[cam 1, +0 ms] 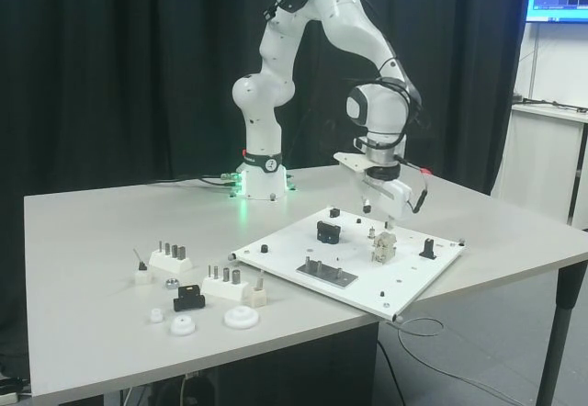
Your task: Pick Ethernet.
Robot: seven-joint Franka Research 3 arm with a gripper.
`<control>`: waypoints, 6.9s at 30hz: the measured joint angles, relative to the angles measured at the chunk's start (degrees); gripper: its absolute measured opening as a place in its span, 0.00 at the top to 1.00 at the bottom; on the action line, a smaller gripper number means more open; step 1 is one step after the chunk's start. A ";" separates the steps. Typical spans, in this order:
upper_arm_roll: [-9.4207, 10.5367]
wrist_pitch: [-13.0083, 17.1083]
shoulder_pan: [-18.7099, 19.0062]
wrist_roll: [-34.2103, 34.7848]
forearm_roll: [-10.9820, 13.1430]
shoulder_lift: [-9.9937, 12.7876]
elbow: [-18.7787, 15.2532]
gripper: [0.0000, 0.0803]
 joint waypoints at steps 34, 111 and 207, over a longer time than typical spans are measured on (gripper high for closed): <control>-1.13 -3.80 0.30 -0.03 -5.81 -0.15 3.01 0.00; 8.99 -5.11 -24.60 -95.69 -27.86 0.15 11.20 0.00; 16.07 -3.30 -41.45 -160.85 -43.95 24.62 37.53 0.00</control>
